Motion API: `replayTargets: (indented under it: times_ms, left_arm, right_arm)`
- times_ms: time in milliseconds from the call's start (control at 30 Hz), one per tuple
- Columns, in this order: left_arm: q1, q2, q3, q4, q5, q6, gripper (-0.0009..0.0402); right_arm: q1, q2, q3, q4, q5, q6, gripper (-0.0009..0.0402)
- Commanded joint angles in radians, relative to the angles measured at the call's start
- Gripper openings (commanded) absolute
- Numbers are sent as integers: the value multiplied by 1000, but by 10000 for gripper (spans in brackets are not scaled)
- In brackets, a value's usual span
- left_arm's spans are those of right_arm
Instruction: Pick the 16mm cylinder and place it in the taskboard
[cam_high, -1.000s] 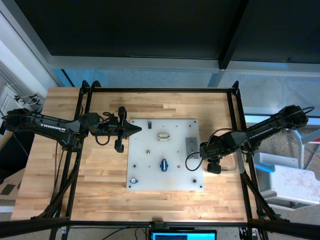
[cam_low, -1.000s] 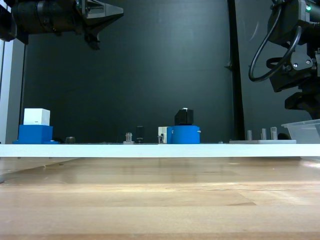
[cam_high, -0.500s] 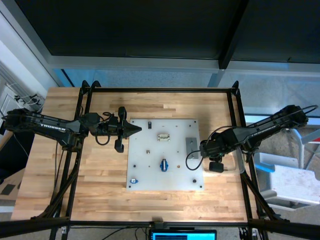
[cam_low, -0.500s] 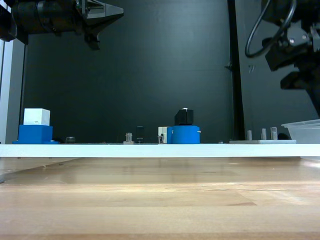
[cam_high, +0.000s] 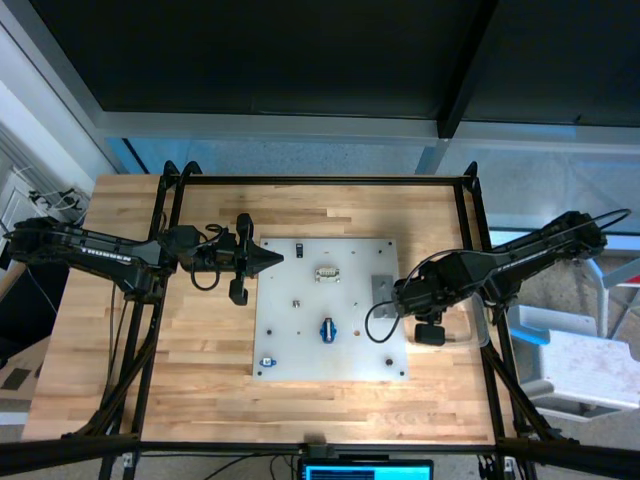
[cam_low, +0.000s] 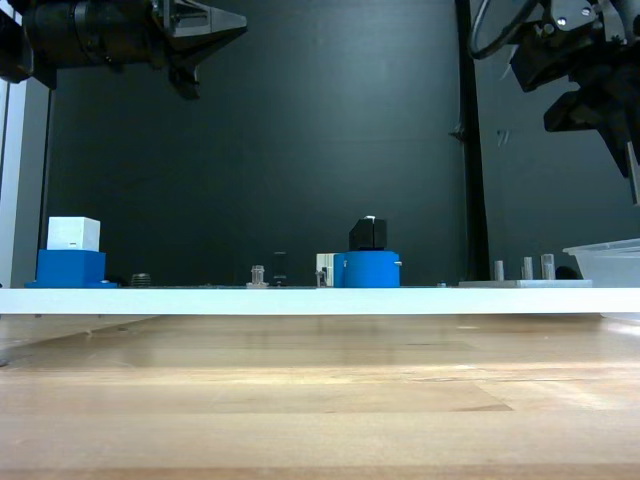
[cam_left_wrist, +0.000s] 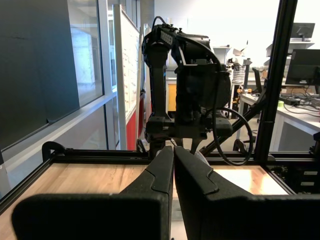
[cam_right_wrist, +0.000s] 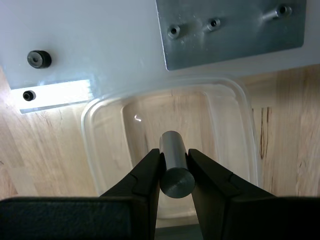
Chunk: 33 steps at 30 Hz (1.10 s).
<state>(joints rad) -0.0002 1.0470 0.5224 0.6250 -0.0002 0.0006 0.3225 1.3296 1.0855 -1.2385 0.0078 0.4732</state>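
The 16mm cylinder (cam_right_wrist: 176, 177), a short grey metal peg, is clamped between the fingers of my right gripper (cam_right_wrist: 175, 152). In the right wrist view it hangs high over a clear plastic tray (cam_right_wrist: 100, 150), beside the taskboard's right edge. The taskboard (cam_high: 300, 340) is a white square plate with a blue fitting (cam_high: 327, 329), a beige connector (cam_high: 326, 272) and a grey block (cam_high: 382, 289). In the low view my right gripper (cam_low: 600, 110) is well above the board. My left gripper (cam_high: 272, 258) hovers shut and empty at the board's left edge.
The grey block (cam_right_wrist: 235, 30) carries small upright pegs. A black knob (cam_right_wrist: 39, 58) stands on the board near the tray. Black frame rails (cam_high: 470, 250) run along the table's edges. Bare wood table (cam_high: 200, 400) surrounds the board.
My right arm has risen and shifted left toward the board's right edge, carrying the cylinder. The left arm has not moved.
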Motion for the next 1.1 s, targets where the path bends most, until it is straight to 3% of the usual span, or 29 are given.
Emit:
replayTargets:
  times_ms: [33,400,700,1100]
  left_arm:
    - [0,0,0,1,0,0,0]
    - [0,0,0,1,0,0,0]
    - [0,0,0,0,0,0,0]
    - [0,0,0,1,0,0,0]
  right_arm:
    - [4,32,27,0,0,-10,16]
    - [5,191,177,-2,10,-87,16]
    - [5,295,261,23,27,-97,16]
    - [10,405,293,161,26,-98,16]
